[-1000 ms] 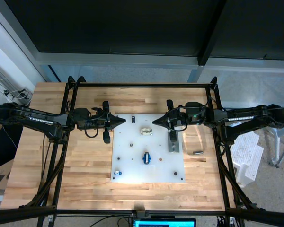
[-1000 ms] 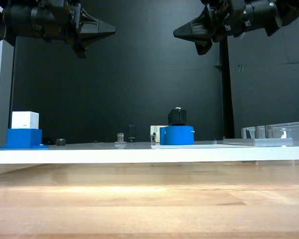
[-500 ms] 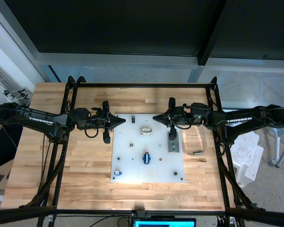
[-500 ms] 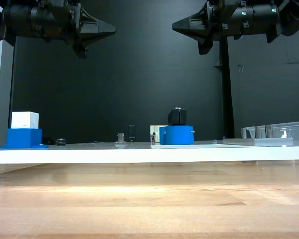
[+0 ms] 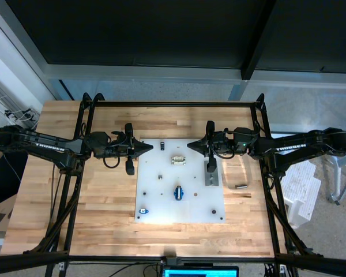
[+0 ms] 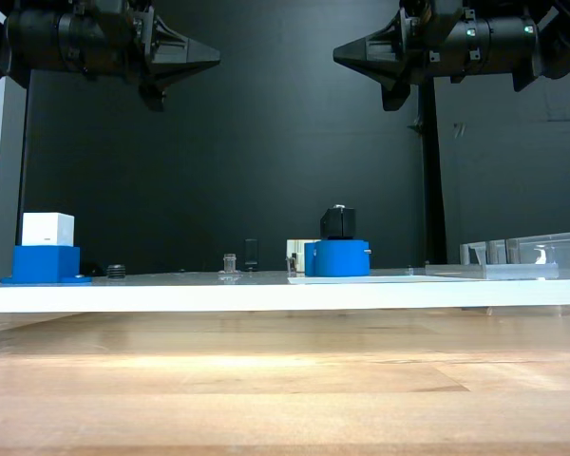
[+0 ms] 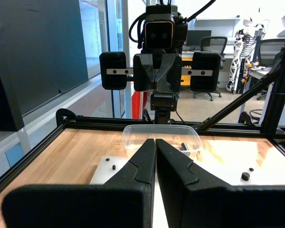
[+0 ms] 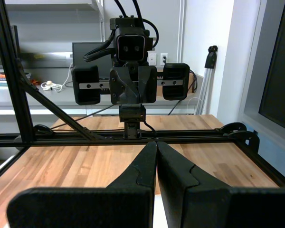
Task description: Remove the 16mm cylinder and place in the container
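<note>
The 16mm cylinder [image 5: 240,186] lies on its side inside the container [image 5: 246,167], a clear tray on the wood just right of the white board. From the left wrist, the cylinder [image 7: 184,146] shows as a small dark peg within the tray [image 7: 133,135]. My right gripper [image 5: 188,145] hovers high over the board's far edge, shut and empty, well away from the tray. Facing it, my left gripper [image 5: 151,148] hangs shut and empty over the board's far left edge. Both sets of fingers meet tip to tip in the wrist views [image 7: 155,140] [image 8: 156,142].
The white board [image 5: 161,196] carries a blue connector [image 5: 178,193], a grey metal block [image 5: 211,173], a blue-and-white block [image 5: 142,212] and a pale plug [image 5: 177,160]. A black frame [image 5: 173,104] rings the table.
The right gripper has levelled out and drawn slightly back to the right, still up high. The left arm and the cylinder have not moved.
</note>
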